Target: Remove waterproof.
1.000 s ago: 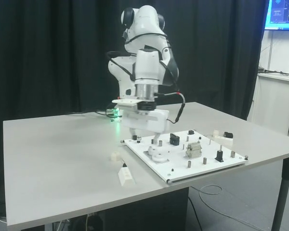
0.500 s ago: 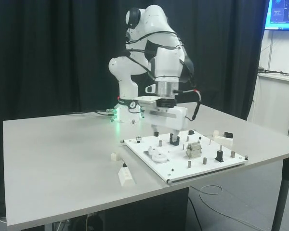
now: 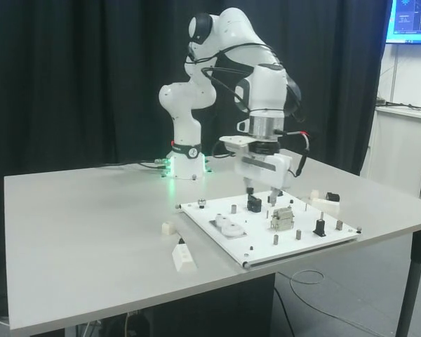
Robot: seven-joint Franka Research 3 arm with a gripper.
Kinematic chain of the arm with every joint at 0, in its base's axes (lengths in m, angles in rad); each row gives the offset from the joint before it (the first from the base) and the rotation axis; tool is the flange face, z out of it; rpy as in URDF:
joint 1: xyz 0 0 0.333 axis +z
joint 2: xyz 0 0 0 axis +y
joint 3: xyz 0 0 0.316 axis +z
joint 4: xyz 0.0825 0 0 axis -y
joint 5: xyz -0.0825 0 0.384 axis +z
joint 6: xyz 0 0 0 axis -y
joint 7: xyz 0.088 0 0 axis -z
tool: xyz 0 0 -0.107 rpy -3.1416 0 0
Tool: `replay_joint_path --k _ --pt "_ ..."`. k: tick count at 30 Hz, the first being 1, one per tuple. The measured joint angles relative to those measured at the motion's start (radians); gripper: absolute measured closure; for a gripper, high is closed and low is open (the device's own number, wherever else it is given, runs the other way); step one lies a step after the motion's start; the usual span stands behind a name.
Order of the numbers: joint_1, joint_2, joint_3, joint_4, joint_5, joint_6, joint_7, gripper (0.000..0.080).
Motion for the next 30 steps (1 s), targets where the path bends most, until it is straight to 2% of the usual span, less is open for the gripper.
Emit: replay_joint_path --k 5,10,20,30 --pt "0.018 0.024 0.0 0.04 0.022 -0.044 0.047 0.0003" --pt "0.029 0.049 0.0 0.08 0.065 -0.091 0.065 0.0003" --pt "0.041 0.081 0.0 0.134 0.13 -0.148 0.087 0.0003" --pt "0.078 0.087 -0.001 0.139 0.133 -0.175 0.094 0.0003"
